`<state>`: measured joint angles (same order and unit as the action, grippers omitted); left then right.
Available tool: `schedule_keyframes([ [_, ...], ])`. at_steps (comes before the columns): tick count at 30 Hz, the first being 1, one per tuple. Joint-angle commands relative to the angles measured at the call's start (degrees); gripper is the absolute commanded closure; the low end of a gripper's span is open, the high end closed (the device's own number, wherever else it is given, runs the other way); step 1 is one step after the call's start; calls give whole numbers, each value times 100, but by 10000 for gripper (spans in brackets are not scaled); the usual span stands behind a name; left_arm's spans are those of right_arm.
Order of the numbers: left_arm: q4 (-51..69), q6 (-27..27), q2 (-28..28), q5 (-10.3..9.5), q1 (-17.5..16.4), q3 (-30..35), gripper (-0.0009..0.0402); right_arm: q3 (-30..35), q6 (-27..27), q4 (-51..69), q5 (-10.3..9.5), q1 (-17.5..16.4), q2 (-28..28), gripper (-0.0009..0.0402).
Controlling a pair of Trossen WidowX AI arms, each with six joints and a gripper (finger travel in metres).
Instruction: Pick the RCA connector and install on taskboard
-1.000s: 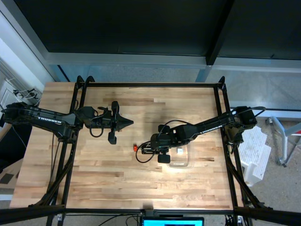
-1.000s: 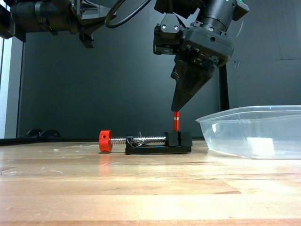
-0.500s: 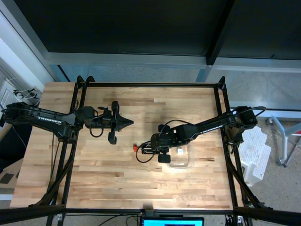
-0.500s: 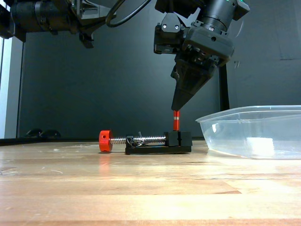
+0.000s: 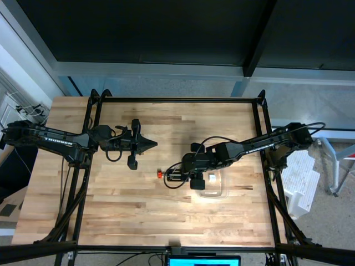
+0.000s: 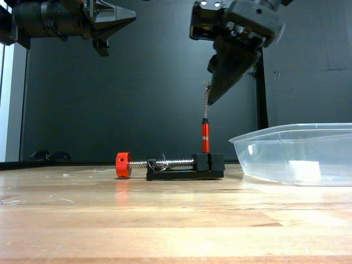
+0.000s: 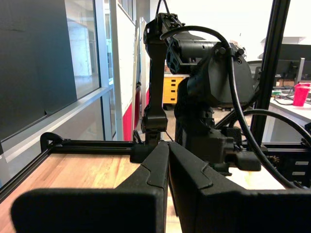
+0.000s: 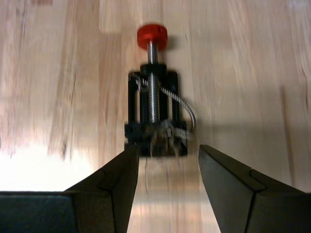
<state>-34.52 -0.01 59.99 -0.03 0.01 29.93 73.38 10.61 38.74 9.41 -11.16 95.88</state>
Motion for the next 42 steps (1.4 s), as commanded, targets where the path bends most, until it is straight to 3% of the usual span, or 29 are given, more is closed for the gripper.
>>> schedule_keyframes([
  [1, -2, 0, 2, 0, 0, 2, 393, 13, 4, 166, -4, -31, -107, 219],
  [11, -2, 2, 2, 0, 0, 2, 393, 0, -70, 190, -15, -52, -282, 222],
  [18, -2, 2, 2, 0, 0, 2, 393, -439, -280, -136, -39, 52, -1099, 243],
  [25, -2, 2, 2, 0, 0, 2, 393, -1204, -671, -1062, -227, 476, -2094, 283],
  [29, 0, 2, 2, 0, 0, 2, 393, -1471, -970, -1558, -498, 728, -2520, 312],
  [33, -2, 2, 2, 0, -2, 2, 393, -1663, -1128, -2061, -531, 907, -2844, 347],
  [37, -2, 2, 2, 0, 0, 2, 393, -1899, -1132, -2614, -957, 1169, -3121, 387],
  [42, -2, 2, 2, 0, 0, 2, 393, -2321, -1137, -3486, -949, 1211, -3462, 390],
])
